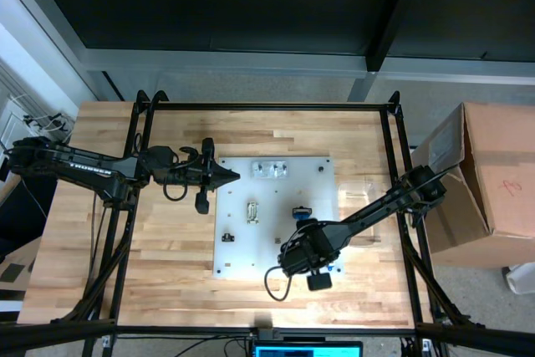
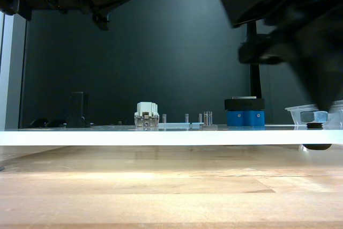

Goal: Pick the M12 nut and place it on its threads and fasten

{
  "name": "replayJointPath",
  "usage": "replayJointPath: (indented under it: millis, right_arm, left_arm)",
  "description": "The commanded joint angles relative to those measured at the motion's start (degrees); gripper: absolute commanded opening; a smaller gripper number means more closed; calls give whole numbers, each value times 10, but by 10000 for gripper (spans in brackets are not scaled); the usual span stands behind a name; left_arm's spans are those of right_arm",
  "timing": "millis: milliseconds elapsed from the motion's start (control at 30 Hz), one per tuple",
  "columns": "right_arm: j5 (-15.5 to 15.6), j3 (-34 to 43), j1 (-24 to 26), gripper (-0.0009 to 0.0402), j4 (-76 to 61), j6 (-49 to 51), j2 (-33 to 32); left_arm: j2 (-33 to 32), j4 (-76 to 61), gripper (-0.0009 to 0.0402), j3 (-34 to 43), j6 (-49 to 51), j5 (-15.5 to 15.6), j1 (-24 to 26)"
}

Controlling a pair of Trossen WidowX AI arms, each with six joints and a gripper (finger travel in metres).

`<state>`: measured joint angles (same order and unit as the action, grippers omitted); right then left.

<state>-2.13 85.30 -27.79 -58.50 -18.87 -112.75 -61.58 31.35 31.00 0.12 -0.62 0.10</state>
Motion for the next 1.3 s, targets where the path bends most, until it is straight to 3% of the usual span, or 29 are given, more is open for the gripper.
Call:
replayJointPath:
  millis: [33,200,300,433,467,567,967,1233,1300]
  right_arm:
    - [-41,1,-1,0,-1,-22,2]
    - [-28,-5,-2,0,22,-23,-2]
    - [25,-20,-2,0,54,-16,-2]
    - [127,-26,-2,0,54,-2,-2]
    - [132,-24,-2,0,46,-2,-2]
    - [121,-16,-3,0,25,-4,0]
    - [14,-5,-3,0,21,-37,2]
    - [3,-4,-15,0,50,-48,-10]
    - [30,-5,-16,0,49,-49,-12]
  left_arm:
    - [0,-3,0,0,0,0,0]
    - [0,-3,0,0,0,0,0]
    - [0,-11,0,0,0,0,0]
    - [0,-11,0,0,0,0,0]
    - [0,-10,0,0,0,0,0]
    - [0,-10,0,0,0,0,0]
    - [0,-11,0,0,0,6,-1]
    - [0,-16,0,0,0,7,-1]
    - [0,-16,0,0,0,6,-1]
